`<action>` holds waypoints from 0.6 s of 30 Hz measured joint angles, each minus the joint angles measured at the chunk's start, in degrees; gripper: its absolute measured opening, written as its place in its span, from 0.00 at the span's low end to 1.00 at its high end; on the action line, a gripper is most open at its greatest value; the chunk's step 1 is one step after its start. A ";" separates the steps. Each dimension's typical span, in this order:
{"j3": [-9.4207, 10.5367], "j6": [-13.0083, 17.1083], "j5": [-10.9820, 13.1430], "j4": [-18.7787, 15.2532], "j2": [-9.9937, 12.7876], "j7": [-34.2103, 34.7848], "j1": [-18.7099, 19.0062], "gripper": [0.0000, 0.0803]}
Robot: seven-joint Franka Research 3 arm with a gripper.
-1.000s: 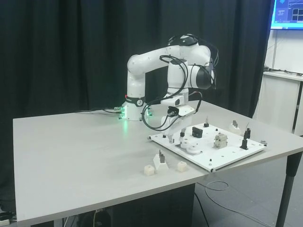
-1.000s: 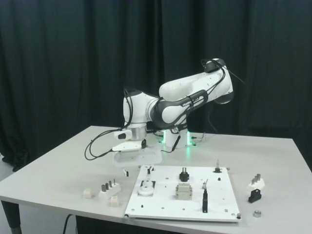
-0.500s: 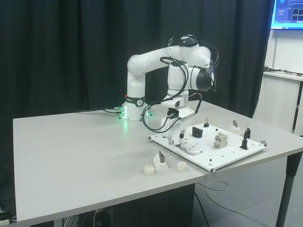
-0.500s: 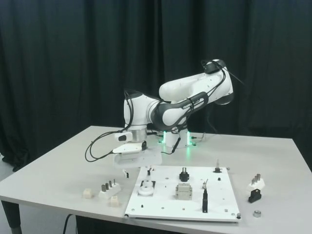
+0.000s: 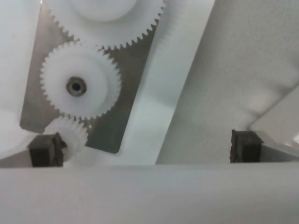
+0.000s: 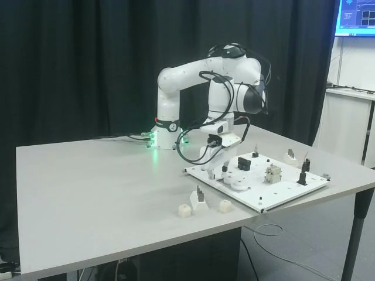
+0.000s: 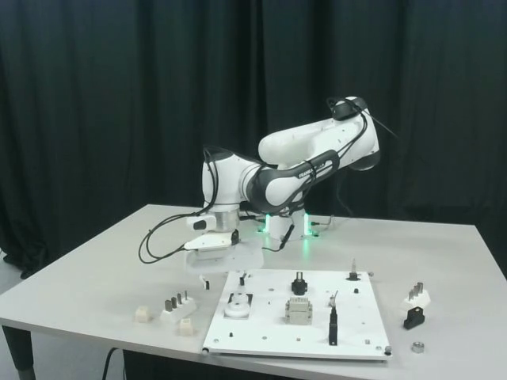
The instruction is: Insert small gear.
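Wrist view: small gear [image 5: 71, 131] seated, meshed with medium gear [image 5: 79, 84]. Gripper [image 5: 145, 148] released, fingers wide. Best lifted straight up, clear of teeth, without nudging.

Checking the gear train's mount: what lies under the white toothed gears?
A grey metal plate set in the white board lies under the gears. The gears hide whatever lies beneath them.
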 joint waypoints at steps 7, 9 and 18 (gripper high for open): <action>-0.17 -0.89 -0.17 -0.53 0.15 0.37 0.82 1.00; -0.23 -1.24 -0.17 -0.97 0.19 0.40 1.31 1.00; -0.34 -1.43 -0.08 -3.35 0.52 0.44 4.18 1.00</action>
